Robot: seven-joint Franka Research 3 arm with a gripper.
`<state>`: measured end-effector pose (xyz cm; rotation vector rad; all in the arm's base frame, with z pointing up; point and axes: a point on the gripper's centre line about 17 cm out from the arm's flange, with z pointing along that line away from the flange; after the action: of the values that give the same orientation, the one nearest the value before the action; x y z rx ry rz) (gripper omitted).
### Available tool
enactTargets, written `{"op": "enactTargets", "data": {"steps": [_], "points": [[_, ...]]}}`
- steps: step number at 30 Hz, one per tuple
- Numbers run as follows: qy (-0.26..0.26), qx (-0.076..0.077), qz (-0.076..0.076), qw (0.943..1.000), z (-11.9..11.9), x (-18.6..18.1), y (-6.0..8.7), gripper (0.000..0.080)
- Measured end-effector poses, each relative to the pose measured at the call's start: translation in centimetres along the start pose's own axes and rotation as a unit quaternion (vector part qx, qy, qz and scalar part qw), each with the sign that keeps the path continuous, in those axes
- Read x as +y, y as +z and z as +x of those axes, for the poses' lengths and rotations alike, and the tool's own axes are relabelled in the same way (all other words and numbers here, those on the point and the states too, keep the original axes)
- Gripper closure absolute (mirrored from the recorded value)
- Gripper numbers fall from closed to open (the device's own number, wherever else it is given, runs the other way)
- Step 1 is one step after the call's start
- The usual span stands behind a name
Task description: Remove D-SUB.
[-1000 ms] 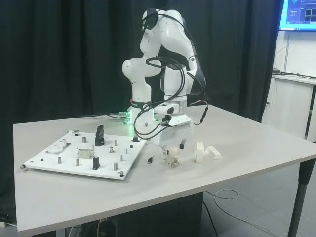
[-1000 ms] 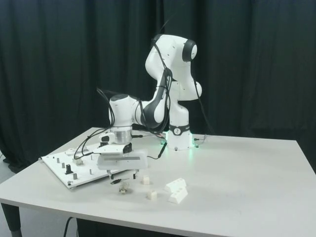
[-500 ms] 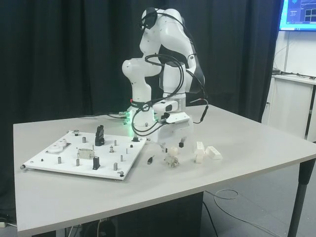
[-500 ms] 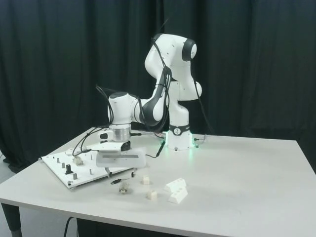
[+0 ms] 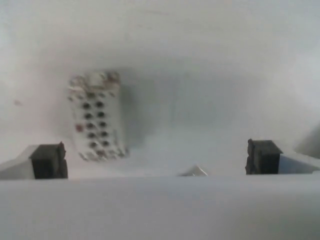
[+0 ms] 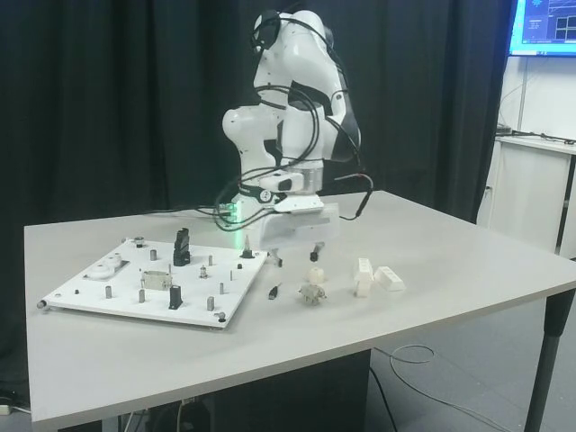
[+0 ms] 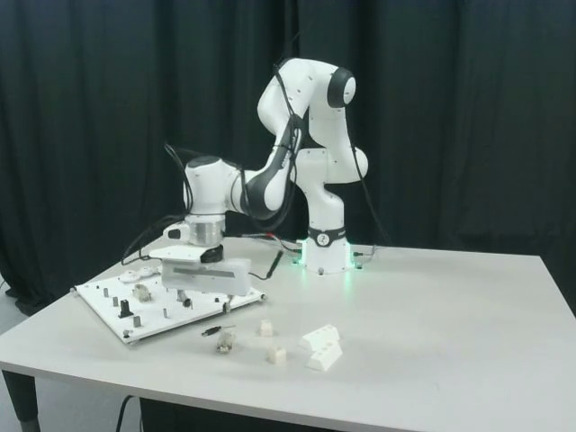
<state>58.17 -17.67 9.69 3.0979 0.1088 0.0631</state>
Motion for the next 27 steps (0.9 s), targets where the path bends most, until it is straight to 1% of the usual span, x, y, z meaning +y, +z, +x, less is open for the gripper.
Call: {"op": "enactTargets", "data": {"steps": [7, 11, 15, 22, 25, 27], "points": [[0.034, -0.032, -0.006, 0.9989, -3.4, 3.7, -1.5, 0.0003], [0.052, -0.045, -0.005, 0.9976, -5.5, 5.7, -2.5, 0.0003], [0.075, -0.052, -0.003, 0.9958, -7.7, 7.8, -3.4, 0.0003], [0.116, -0.054, 0.001, 0.9918, -11.1, 11.2, -4.7, 0.0003], [0.142, -0.058, 0.005, 0.9882, -12.7, 12.3, -5.0, 0.0003], [0.167, -0.062, 0.006, 0.984, -13.8, 13.0, -5.1, 0.0003]]}}
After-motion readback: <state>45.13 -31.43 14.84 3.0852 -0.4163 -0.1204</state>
